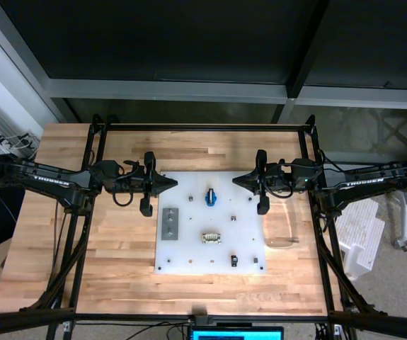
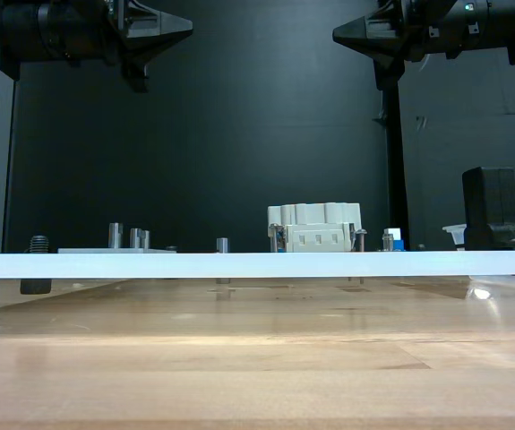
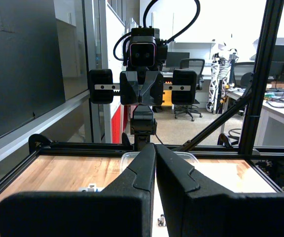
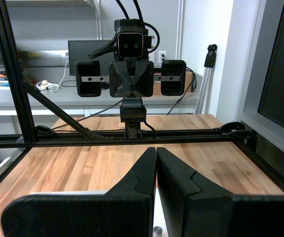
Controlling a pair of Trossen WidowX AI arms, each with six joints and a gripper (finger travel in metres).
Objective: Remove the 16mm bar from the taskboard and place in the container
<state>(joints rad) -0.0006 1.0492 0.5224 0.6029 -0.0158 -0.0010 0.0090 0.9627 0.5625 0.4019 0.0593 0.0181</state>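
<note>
The white taskboard (image 1: 189, 244) lies mid-table with a grey block (image 1: 170, 223), a blue knob (image 1: 211, 196) and a beige connector (image 1: 211, 238). A tiny dark stub (image 1: 258, 266) at the board's near right corner looks like the 16mm bar; I cannot be sure of it among the other small pegs. The clear container (image 1: 285, 243) sits just right of the board. My left gripper (image 1: 175, 183) hovers shut and empty over the board's far left corner. My right gripper (image 1: 234, 180) hovers shut and empty over its far right part. Both hang well above the board, as the left gripper (image 2: 188, 32) and the right gripper (image 2: 336, 36) show from the low view.
A small black upright part (image 1: 235, 261) stands near the board's front edge. Small metal pegs (image 2: 222, 245) rise from the board. A black frame (image 1: 203, 127) rings the wooden table. Bare wood lies in front of and left of the board.
</note>
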